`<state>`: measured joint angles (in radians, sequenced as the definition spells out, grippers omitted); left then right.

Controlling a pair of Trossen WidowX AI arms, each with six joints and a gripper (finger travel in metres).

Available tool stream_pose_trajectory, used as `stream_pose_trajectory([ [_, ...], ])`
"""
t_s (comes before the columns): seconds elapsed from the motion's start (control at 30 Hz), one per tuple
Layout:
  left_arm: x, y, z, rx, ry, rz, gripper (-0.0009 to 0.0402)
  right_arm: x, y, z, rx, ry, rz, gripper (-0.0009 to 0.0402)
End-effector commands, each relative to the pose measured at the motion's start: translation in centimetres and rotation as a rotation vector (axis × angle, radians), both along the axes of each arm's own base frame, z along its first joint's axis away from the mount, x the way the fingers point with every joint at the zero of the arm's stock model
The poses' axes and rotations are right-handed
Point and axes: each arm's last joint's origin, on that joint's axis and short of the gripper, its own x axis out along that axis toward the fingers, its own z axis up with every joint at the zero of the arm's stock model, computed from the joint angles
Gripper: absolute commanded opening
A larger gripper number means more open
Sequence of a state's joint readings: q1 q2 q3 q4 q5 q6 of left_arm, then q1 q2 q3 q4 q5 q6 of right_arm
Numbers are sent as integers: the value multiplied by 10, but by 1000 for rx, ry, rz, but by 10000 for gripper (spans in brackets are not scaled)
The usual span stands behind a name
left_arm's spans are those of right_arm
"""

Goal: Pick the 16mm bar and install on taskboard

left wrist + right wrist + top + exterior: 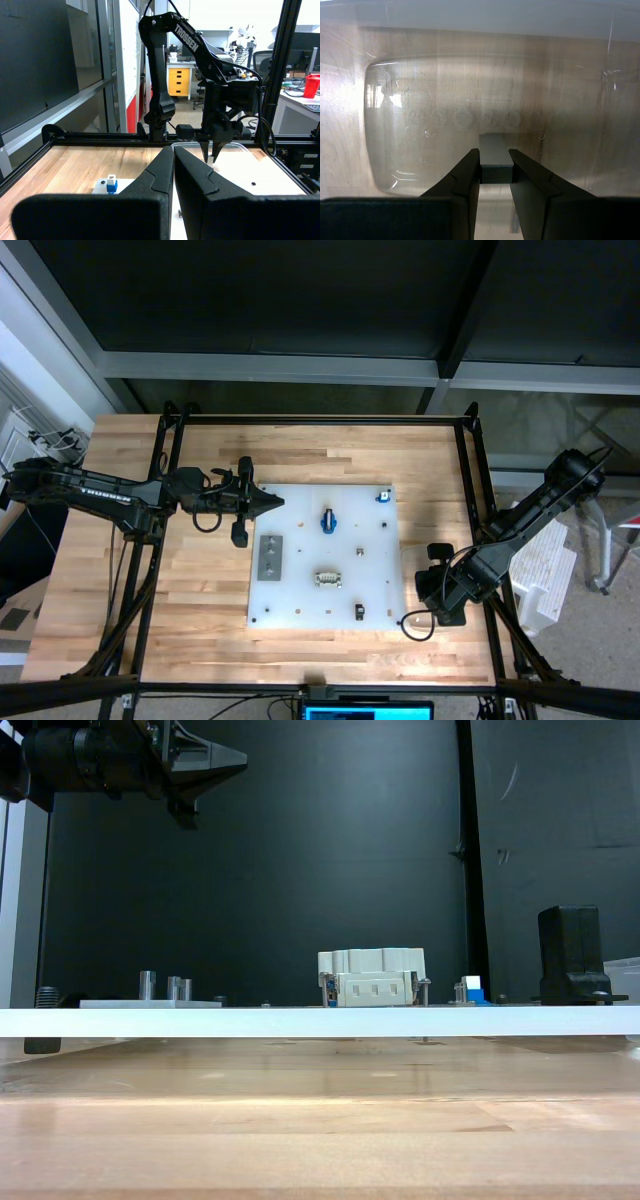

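The 16mm bar point(495, 150), a short dark-grey metal piece, sits between the fingers of my right gripper point(495, 165), which is shut on it over the floor of a clear plastic tray point(420, 125). In the high view the right gripper point(437, 590) points down just off the right edge of the white taskboard point(300, 592). My left gripper point(265, 502) is shut and empty, held high above the board's far left corner. It also shows in the low view point(215, 760) and in its own wrist view point(173, 152).
The board carries a grey metal block point(270, 555), a blue knob point(329, 521), a beige connector point(327, 581), a small black piece point(359, 612) and a blue-white connector point(382, 497). A black metal frame point(470, 490) borders the wooden table.
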<state>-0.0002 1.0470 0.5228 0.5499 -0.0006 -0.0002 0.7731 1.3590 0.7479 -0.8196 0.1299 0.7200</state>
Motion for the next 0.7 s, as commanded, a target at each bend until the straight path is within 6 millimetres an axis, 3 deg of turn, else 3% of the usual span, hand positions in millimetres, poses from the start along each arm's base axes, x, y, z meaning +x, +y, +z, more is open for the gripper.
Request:
stream_pose_trajectory([
  [0.03, 0, 0, 0, 0, 0, 0, 0, 0, 0, 0, 1, -2, 0, 27],
  [0.3, 0, 0, 0, 0, -1, 0, 0, 1, 0, 8, 20, -19, -1, 3],
  [0.7, 0, 0, 0, 0, 0, 0, 0, 4, 3, 60, 7, -6, -1, 4],
])
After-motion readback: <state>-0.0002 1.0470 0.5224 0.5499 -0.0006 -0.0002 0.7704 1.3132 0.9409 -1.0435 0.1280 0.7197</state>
